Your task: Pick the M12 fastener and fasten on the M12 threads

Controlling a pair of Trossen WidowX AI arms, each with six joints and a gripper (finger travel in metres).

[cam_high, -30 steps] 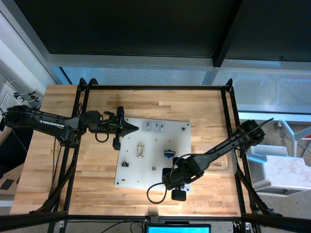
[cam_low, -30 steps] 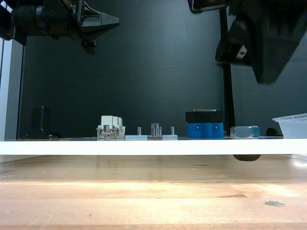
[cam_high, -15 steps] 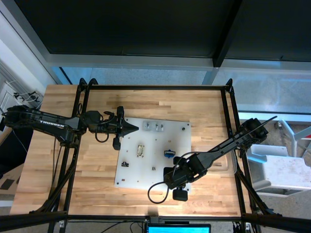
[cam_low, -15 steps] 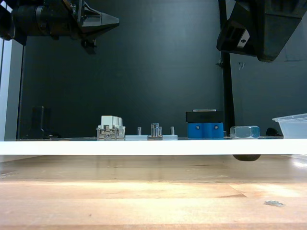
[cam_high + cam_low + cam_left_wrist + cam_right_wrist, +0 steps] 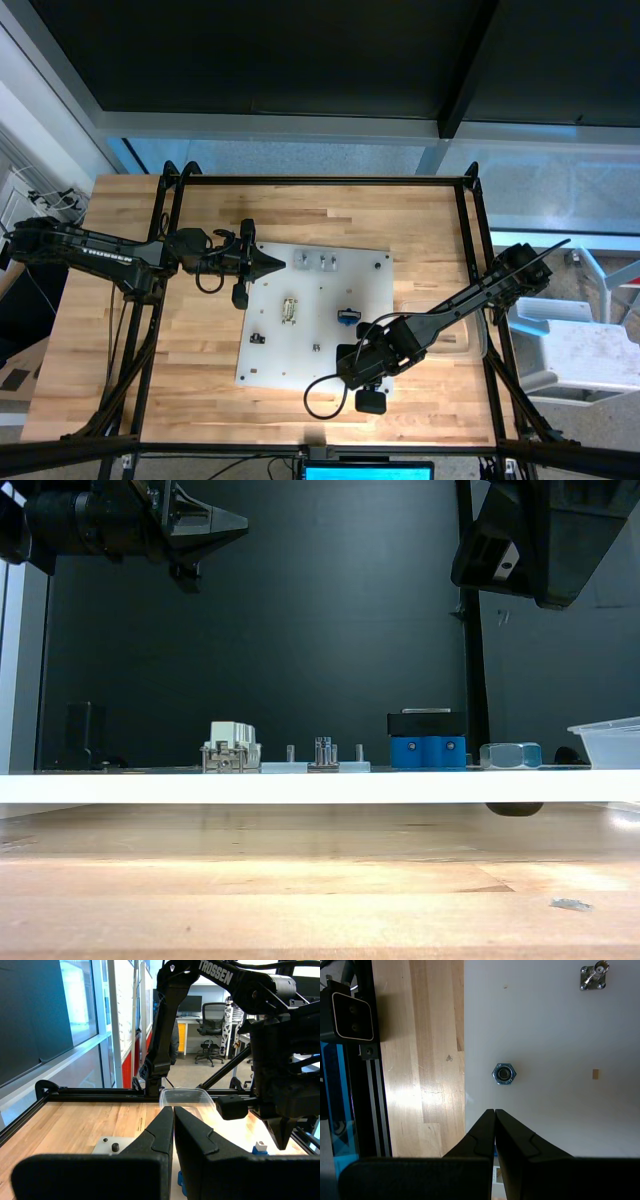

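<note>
I see the silver nut (image 5: 504,1074) on its stud, sitting low on the white board (image 5: 560,1035) near its near right edge. My right gripper (image 5: 494,1111) hangs above the board just beside the nut, pointing down, its fingers pressed together and empty. The left gripper (image 5: 173,1110), also pressed together, is level over the board's far left edge. The board lies on a wooden table (image 5: 130,350), with a clear tray (image 5: 465,345) at the board's right side.
</note>
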